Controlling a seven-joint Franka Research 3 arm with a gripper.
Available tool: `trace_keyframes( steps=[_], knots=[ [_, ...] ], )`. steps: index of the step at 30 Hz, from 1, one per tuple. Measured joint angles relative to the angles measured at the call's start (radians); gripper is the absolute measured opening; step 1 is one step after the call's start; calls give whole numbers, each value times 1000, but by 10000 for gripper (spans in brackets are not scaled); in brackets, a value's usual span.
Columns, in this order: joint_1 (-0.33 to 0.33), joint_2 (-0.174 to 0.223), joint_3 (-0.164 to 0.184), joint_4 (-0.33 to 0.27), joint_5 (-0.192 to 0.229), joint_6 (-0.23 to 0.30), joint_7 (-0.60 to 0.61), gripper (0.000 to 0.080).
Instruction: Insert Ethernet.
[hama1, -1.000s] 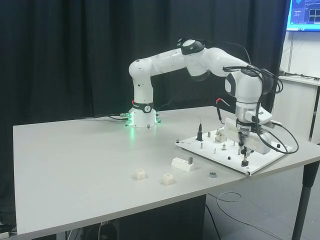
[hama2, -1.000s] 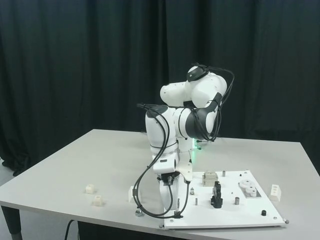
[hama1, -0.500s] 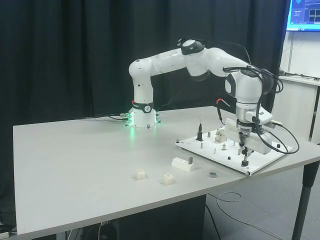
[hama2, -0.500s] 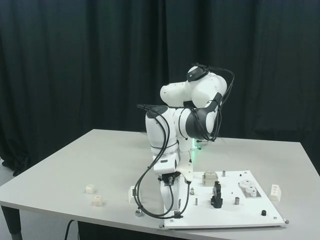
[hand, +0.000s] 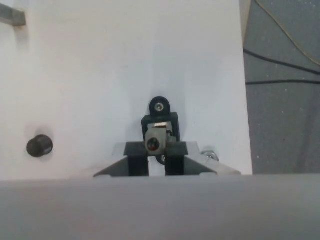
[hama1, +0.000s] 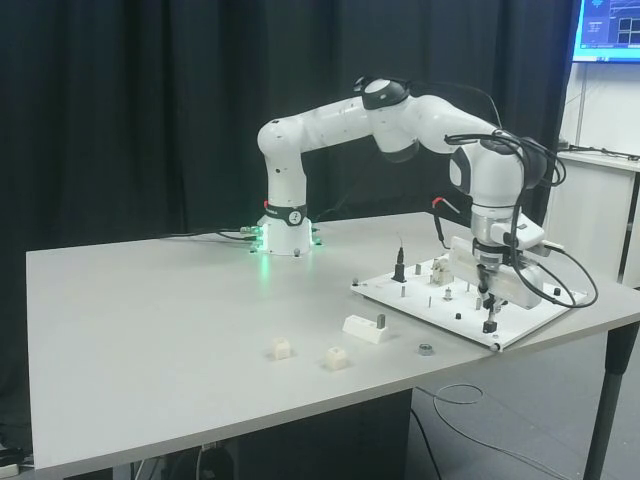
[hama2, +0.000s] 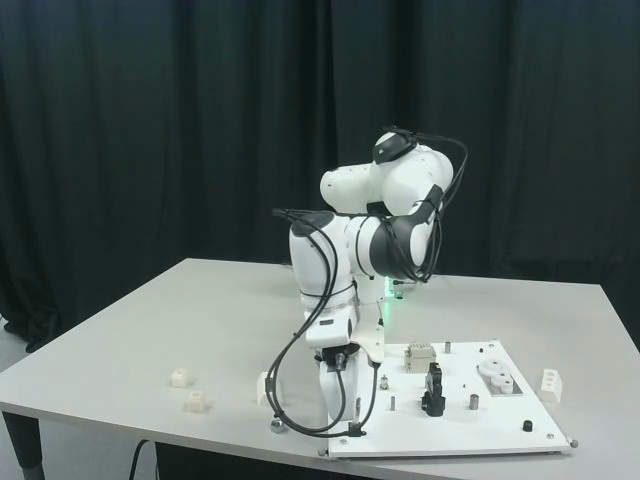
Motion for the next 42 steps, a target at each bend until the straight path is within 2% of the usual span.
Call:
trace_keyframes(
  steps=[42],
  knots=[
    [-42,-1,14,22,9,-8,-22,65]
  ],
)
